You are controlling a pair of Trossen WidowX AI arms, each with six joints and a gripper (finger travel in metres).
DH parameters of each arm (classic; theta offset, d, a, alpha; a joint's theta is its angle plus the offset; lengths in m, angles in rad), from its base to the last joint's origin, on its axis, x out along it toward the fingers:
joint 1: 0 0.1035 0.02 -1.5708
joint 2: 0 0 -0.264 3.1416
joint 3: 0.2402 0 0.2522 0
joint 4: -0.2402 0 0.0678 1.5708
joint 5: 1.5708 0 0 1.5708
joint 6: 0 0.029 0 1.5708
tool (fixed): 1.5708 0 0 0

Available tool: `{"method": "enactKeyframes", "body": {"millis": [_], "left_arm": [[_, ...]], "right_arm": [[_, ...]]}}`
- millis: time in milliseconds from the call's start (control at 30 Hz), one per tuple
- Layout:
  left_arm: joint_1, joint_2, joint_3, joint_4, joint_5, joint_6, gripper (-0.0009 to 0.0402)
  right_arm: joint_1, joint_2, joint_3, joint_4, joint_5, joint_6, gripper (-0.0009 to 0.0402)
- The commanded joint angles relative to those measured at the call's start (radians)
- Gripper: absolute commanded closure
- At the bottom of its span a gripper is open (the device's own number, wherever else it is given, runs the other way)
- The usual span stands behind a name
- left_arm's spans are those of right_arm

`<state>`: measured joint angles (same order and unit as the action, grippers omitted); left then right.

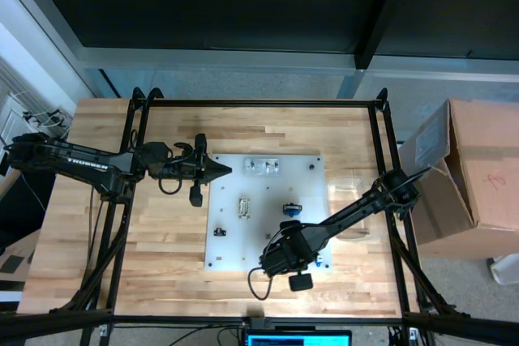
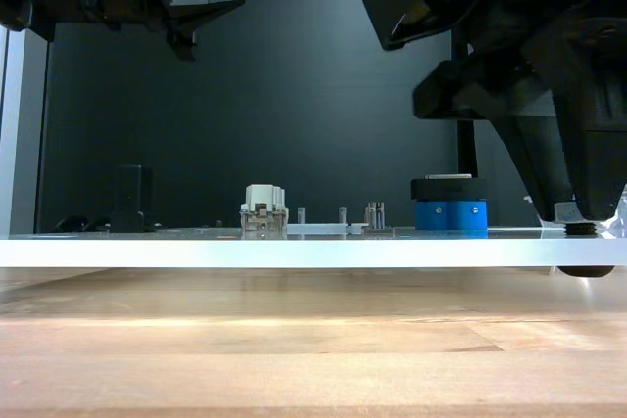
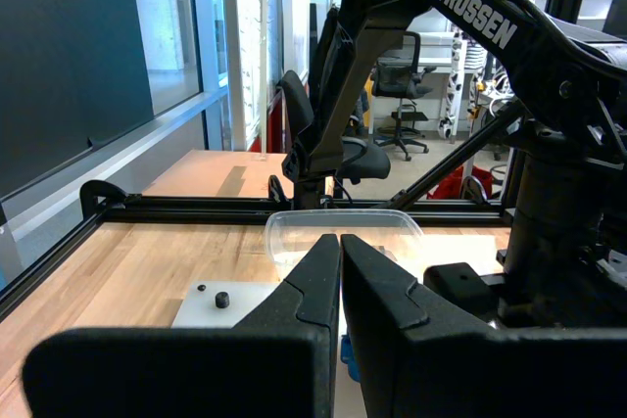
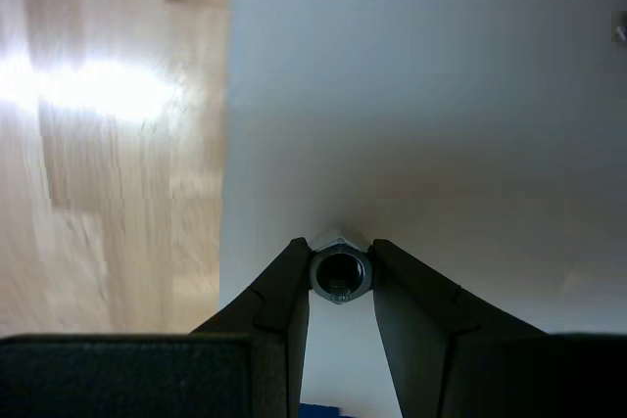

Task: Pick the M12 nut and place it on its threads and fasten

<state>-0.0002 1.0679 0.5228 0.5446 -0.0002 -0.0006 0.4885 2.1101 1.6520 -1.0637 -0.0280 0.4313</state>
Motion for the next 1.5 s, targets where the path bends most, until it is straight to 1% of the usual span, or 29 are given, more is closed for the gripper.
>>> {"method": "enactKeyframes", "body": {"millis": [33, 133, 333, 567, 900, 1000, 1033, 1133, 1233, 1367, 1500], "left_arm": [[0.0, 0.0, 0.0, 0.0, 0.0, 0.0, 0.0393], [0.0, 0.0, 0.0, 0.0, 0.0, 0.0, 0.0393], [0.0, 0.0, 0.0, 0.0, 0.0, 0.0, 0.0393], [0.0, 0.0, 0.0, 0.0, 0.0, 0.0, 0.0393], [0.0, 0.0, 0.0, 0.0, 0.0, 0.0, 0.0393], [0.0, 0.0, 0.0, 0.0, 0.0, 0.0, 0.0393], [0.0, 0.0, 0.0, 0.0, 0.0, 0.0, 0.0393], [0.0, 0.0, 0.0, 0.0, 0.0, 0.0, 0.0393], [0.0, 0.0, 0.0, 0.0, 0.0, 0.0, 0.0393], [0.0, 0.0, 0.0, 0.0, 0.0, 0.0, 0.0393], [0.0, 0.0, 0.0, 0.0, 0.0, 0.0, 0.0393]], "right_arm": [[0.0, -0.001, 0.0, -0.008, 0.002, 0.132, 0.038], [0.0, -0.001, 0.0, -0.007, 0.002, 0.272, 0.038], [0.0, -0.006, 0.0, -0.007, 0.005, 0.645, 0.038], [0.0, -0.007, 0.0, -0.008, 0.006, 0.869, 0.038], [0.0, -0.007, 0.0, -0.008, 0.011, 1.381, 0.038], [0.0, -0.007, 0.0, -0.009, 0.013, 1.5, 0.038], [0.0, -0.007, 0.0, -0.008, 0.017, 1.529, 0.038], [0.0, -0.007, 0.0, -0.008, 0.062, 1.641, 0.038], [0.0, -0.008, 0.0, -0.008, 0.093, 1.783, 0.038], [0.0, -0.008, 0.0, -0.009, 0.09, 2.001, 0.038], [0.0, -0.008, 0.0, -0.008, 0.089, 2.147, 0.038]]}}
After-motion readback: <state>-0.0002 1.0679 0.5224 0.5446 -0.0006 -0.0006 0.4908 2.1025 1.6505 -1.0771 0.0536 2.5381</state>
